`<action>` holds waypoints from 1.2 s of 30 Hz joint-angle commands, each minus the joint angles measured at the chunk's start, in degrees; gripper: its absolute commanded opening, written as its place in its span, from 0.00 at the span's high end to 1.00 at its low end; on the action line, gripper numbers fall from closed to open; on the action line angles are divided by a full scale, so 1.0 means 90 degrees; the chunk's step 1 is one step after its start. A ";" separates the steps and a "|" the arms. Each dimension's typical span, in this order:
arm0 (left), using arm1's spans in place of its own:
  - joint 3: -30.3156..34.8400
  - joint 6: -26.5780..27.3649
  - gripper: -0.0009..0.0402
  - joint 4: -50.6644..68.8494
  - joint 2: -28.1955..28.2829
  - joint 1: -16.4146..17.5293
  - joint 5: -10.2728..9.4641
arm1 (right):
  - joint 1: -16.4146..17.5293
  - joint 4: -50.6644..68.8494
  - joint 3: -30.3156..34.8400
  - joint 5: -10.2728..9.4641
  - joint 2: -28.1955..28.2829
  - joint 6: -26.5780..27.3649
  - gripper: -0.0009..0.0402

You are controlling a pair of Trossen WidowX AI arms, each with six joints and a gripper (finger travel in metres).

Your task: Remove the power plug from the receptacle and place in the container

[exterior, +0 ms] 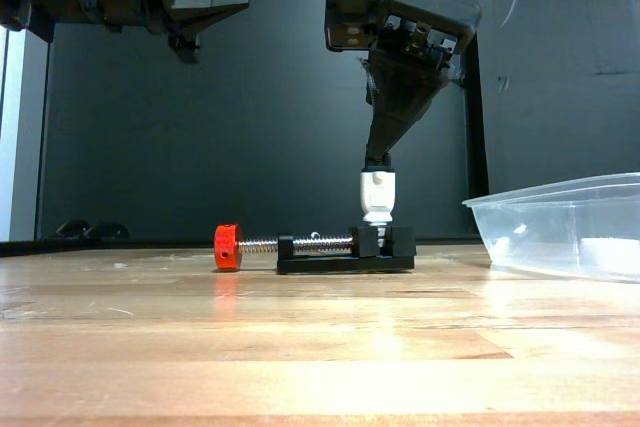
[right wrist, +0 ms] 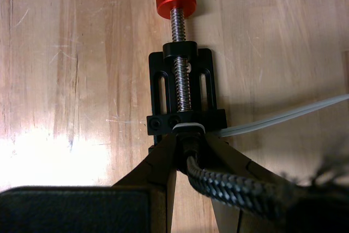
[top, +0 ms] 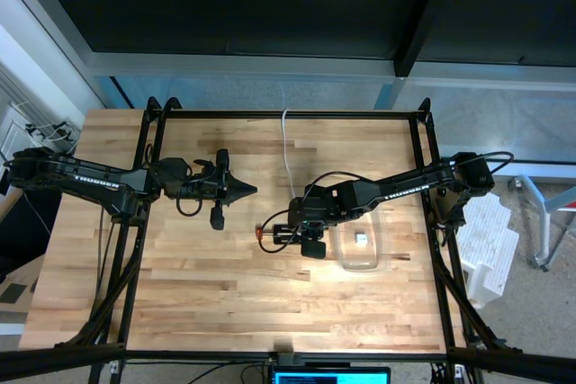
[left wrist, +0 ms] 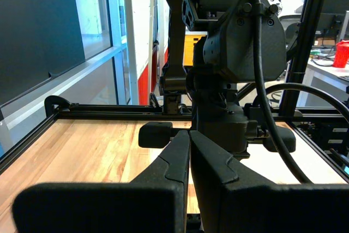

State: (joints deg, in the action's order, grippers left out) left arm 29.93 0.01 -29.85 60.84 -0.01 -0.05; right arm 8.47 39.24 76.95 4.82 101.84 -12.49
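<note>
On your worktop (top: 180,294), the left end effector (top: 251,190) hangs in the air with its fingers pressed together, at about 10 o'clock from the receptacle (exterior: 345,252) in the high view, and the right end effector (exterior: 378,159) points straight down over that receptacle. The container (exterior: 540,237) lies at 3 o'clock from it, near but apart. The red knob (exterior: 227,247) is at the receptacle's 9 o'clock end, and the power plug (right wrist: 189,147) sits in the white socket, pinched between the right fingers.
</note>
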 commanded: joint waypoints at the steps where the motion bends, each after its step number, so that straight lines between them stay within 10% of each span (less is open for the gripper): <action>1: 0.0002 0.0000 0.98 -0.0002 0.0002 0.0000 0.0002 | -0.0002 -0.0017 0.0002 0.0012 -0.0019 -0.0063 0.97; 36: 0.0002 0.0000 0.98 0.0000 0.0000 0.0002 0.0002 | -0.0015 0.0950 0.0512 -0.0066 -0.0554 -0.0051 0.98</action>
State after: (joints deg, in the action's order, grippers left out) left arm 29.93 0.01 -29.82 60.84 -0.01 -0.03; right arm 8.32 47.40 81.80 4.36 97.23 -12.99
